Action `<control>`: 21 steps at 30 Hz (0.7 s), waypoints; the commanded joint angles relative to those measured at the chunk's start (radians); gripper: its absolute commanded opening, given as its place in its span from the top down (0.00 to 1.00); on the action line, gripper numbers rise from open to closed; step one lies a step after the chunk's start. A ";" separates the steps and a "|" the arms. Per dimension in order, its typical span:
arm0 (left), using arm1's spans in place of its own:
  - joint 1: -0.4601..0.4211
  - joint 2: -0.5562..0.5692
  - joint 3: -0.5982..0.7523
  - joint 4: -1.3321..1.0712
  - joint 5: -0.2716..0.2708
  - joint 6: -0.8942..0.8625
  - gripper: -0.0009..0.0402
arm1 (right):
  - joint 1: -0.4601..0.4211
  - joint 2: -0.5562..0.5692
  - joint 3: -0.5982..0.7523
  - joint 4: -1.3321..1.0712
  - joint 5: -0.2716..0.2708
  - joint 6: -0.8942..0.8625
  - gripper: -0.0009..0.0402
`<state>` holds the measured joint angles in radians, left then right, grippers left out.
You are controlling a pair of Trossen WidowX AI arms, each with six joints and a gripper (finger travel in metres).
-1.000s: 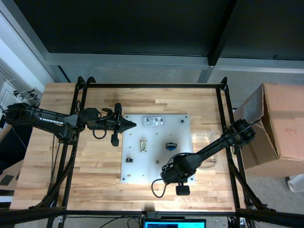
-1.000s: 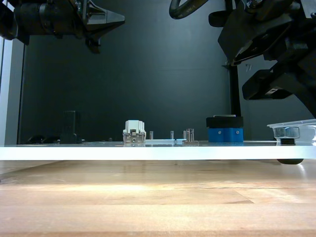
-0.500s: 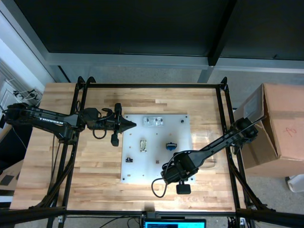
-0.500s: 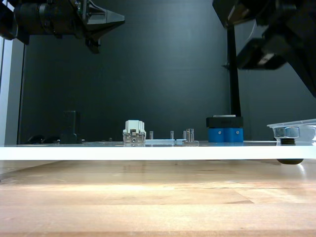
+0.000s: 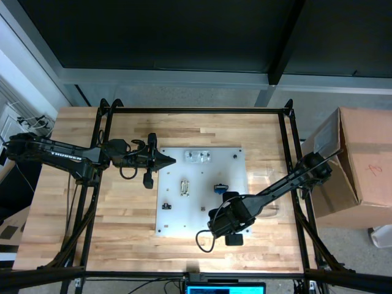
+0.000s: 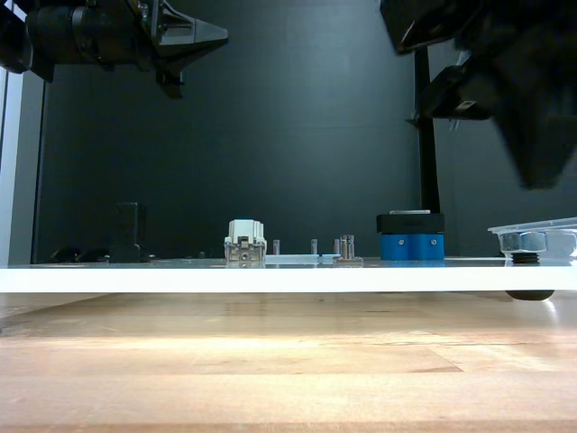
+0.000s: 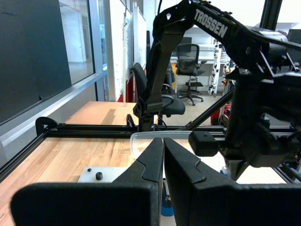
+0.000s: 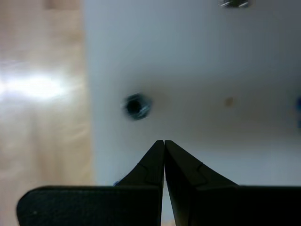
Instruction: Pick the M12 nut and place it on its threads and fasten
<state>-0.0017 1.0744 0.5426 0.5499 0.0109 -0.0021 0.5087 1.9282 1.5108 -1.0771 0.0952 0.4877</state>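
The small silver nut (image 6: 523,242) sits on its stud (image 6: 525,259) near the near right edge of the white board (image 5: 196,214). From table height it rests on top of the black ribs, and a few of them show beneath it. No jaws touch it. The right arm's own camera shows it as a blurred ring on the board, close to where white meets wood.

The right gripper (image 8: 164,141) hangs well above the board over that near right corner. Its jaws are clenched on nothing, with the fingertips pressed together and apart from the nut.

The left gripper (image 5: 171,160) is held high just beyond the board's far left edge, pointing inward. Its jaws are also pressed together and empty.

A clear tray (image 6: 544,226) stands behind the stud, so at table height the nut seems to lie inside it. From above, the tray lies on the wooden surface (image 5: 122,214) just right of the board. The right arm crosses over it, and I cannot tell what it holds.

Mid-board stand a blue and black block (image 6: 410,236) and a small white connector (image 6: 246,244). A cardboard box (image 5: 355,165) sits off the surface's right side.
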 commanded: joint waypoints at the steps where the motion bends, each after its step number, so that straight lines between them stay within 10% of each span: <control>1: 0.000 0.000 0.000 0.000 0.000 0.000 0.98 | 0.000 0.027 -0.004 0.019 0.018 -0.001 0.98; 12: 0.000 0.000 0.000 0.000 0.000 0.000 0.98 | 0.000 0.060 -0.005 0.072 0.005 -0.026 0.98; 17: 0.000 0.000 0.000 0.000 0.000 0.000 0.98 | -0.001 0.060 -0.005 0.072 -0.230 -0.048 0.98; 21: 0.000 0.000 0.000 0.000 0.000 0.000 0.98 | -0.001 0.054 -0.005 0.061 -0.196 -0.047 0.98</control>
<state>-0.0017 1.0744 0.5426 0.5503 0.0109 -0.0021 0.5091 1.9869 1.5051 -1.0092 -0.1364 0.4393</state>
